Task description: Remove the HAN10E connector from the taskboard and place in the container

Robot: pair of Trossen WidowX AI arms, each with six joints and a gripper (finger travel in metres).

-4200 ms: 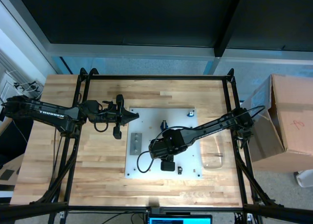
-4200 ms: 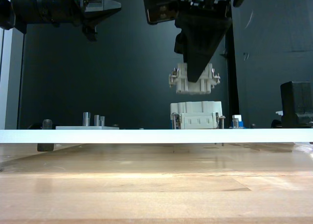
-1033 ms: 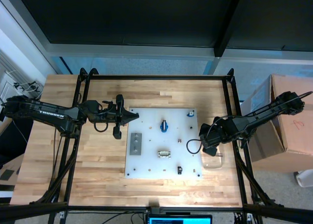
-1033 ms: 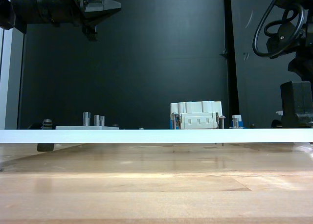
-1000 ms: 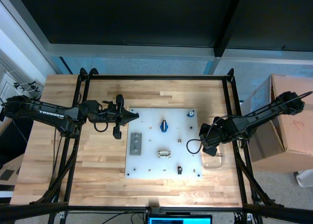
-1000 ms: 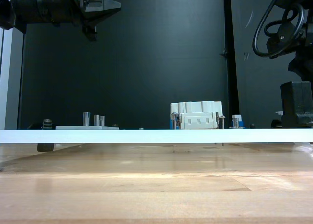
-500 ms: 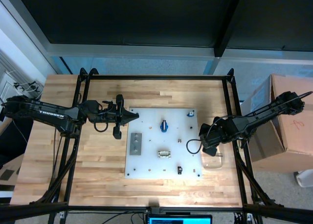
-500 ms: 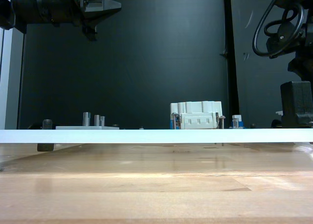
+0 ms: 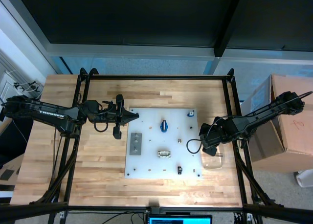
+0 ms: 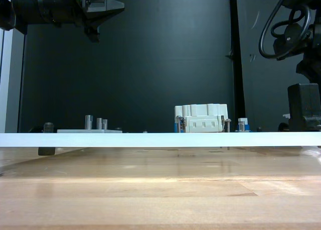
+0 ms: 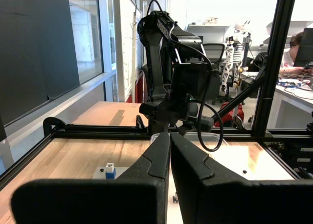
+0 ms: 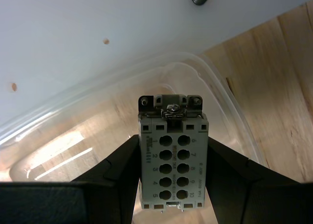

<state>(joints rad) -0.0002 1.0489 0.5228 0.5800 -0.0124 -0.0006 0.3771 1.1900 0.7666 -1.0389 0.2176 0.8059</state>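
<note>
I note the desk point(image 9: 98, 175) carrying the board point(image 9: 146, 158) at frame centre, with the container point(image 9: 215, 163) just right of it. The left gripper point(image 9: 135, 115) hangs at the board's upper-left corner, jaws together. The right gripper point(image 12: 171, 140) hangs over the container, jaws clamped on the connector point(image 12: 171, 170), clear of the board.

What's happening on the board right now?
The right gripper holds the HAN10E connector in its jaws, clear of the taskboard and over the clear container, not yet released. The white base housing sits on the taskboard. The left gripper, jaws shut and holding nothing, hovers by the taskboard's far left corner.
</note>
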